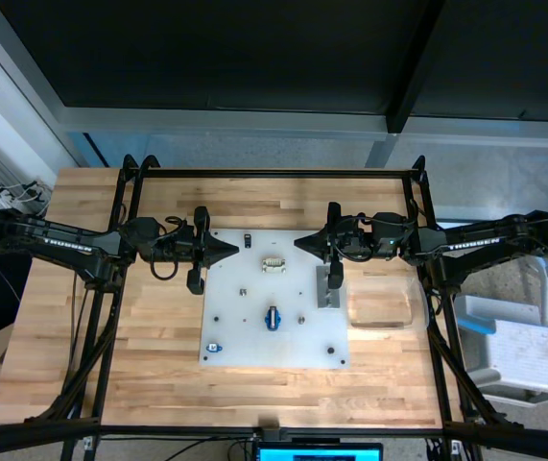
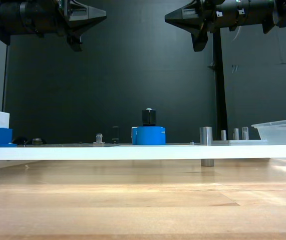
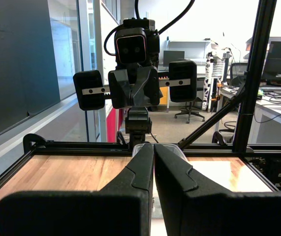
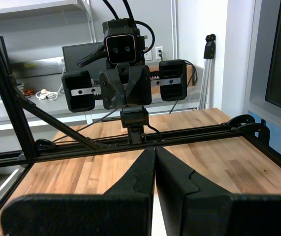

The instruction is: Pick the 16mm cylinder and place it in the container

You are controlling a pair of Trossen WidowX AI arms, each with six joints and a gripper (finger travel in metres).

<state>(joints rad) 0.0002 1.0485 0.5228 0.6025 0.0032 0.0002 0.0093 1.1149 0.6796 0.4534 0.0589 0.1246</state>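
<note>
Left gripper (image 1: 238, 248): being held high above the far left part of the white board (image 1: 254, 336), pointing right; seen in the low view (image 2: 104, 16) well clear of everything on the board; fingers (image 3: 140, 167) being pressed together along their length, nothing being gripped.

Right gripper (image 1: 297, 243): being held at like height over the far right part of the board, pointing left, tip facing the left gripper's tip with a gap between them; seen in the low view (image 2: 167, 19) well above the parts; fingers (image 4: 142, 169) being pressed together likewise, nothing being gripped.

16mm cylinder (image 1: 302, 318): being shown as a small dark peg standing upright on the board, near the right of the blue upright part (image 1: 273, 318); in the low view (image 2: 206, 136) being seen upright, apart from both grippers.

Container (image 1: 381, 309): being rested on the wooden table (image 1: 110, 336) just beside the board's right edge; whether it is touching the board cannot be told; clear wall being seen in the low view (image 2: 280, 131); nothing being made out inside.

Grey rectangular block (image 1: 328, 286): being laid on the board's right part, between the cylinder and the container.
</note>
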